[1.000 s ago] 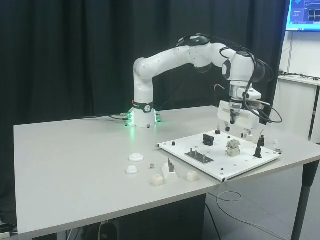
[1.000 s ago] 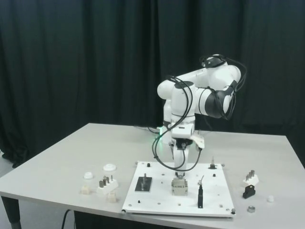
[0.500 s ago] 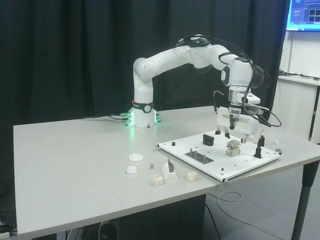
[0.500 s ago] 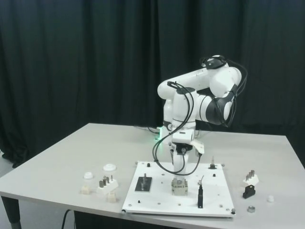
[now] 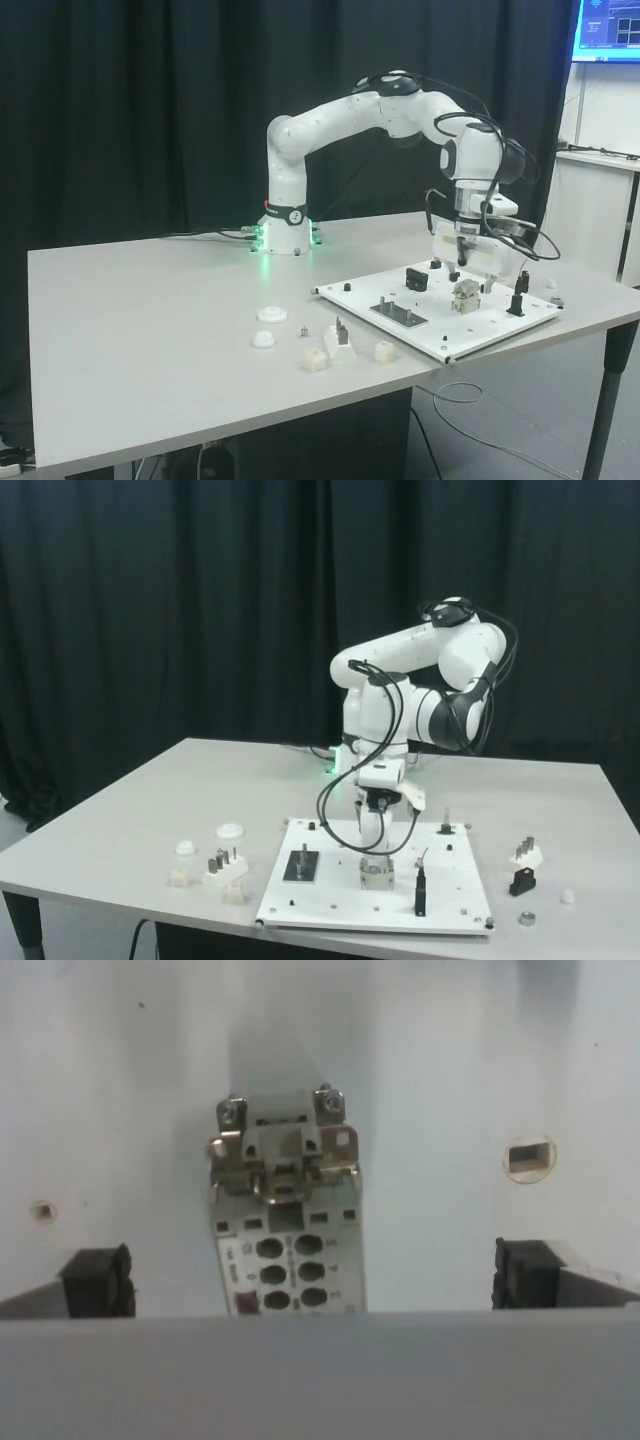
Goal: Pick waterproof.
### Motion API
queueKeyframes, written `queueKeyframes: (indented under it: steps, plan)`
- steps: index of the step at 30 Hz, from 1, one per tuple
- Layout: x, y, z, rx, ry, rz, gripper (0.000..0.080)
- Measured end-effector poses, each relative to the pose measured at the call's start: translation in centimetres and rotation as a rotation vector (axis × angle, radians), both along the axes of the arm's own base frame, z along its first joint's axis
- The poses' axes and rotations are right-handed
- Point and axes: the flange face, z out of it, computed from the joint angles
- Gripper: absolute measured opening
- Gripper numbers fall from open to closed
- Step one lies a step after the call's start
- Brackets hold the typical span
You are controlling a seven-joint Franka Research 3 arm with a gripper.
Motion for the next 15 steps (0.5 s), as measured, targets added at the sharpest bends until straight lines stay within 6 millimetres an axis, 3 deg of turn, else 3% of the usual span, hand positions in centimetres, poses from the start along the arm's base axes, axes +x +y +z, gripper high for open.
queueKeyframes:
  steps: [10, 11, 15]
  plan:
    - [0.01, -0.26, -0.54, 0.005, 0.006, -0.003, 0.08]
    - [0.01, -0.29, -0.59, 0.005, 0.007, -0.004, 0.0711]
    - [0.0, -0.38, -0.82, 0.007, 0.01, -0.005, 0.0711]
